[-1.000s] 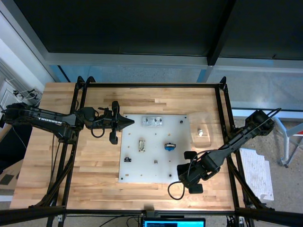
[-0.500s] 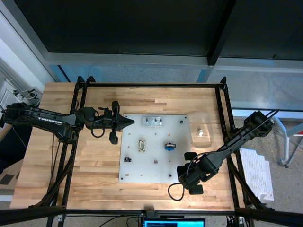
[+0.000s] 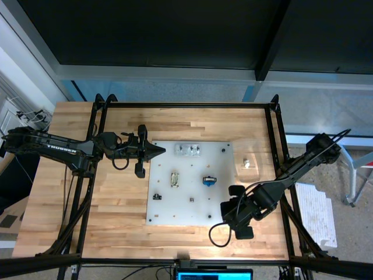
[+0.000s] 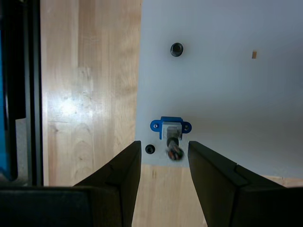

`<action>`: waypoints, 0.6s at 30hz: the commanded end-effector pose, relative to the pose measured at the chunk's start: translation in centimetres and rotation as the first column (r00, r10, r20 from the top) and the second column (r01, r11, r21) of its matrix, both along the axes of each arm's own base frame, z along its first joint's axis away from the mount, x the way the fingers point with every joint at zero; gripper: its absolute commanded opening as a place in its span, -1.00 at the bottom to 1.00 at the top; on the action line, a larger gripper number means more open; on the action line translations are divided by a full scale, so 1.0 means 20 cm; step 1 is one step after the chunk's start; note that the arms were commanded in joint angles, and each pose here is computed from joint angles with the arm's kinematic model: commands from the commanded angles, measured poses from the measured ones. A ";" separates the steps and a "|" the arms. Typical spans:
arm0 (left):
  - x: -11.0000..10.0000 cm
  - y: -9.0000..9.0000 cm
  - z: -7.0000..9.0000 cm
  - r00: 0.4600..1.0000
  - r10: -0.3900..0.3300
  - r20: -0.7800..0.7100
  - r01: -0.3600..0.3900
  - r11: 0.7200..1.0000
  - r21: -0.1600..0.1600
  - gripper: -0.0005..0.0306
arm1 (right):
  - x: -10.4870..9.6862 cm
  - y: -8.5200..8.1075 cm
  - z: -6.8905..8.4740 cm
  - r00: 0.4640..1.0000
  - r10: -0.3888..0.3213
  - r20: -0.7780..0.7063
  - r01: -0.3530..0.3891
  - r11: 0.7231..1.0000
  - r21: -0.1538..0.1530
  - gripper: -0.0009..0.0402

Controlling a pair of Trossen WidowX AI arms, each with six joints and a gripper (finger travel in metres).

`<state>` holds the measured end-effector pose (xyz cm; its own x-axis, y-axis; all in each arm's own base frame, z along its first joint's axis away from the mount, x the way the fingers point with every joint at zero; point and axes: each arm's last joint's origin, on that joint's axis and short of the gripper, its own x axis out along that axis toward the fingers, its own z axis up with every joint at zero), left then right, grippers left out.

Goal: Pick the RJ45 connector and install on taskboard

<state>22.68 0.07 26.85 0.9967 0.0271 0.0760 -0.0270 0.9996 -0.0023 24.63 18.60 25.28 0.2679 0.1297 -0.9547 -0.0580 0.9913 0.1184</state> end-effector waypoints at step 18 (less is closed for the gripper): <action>0.00 0.00 0.00 1.000 0.000 0.000 0.000 1.000 0.000 -0.96 | -0.04 -0.03 0.08 0.999 -0.002 0.036 0.001 1.000 0.027 -0.28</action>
<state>22.69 0.07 26.85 0.9967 0.0267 0.0760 -0.0266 0.9996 -0.0022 23.87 18.01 26.84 0.3005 0.1544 -0.9412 -0.0610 0.9879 0.1425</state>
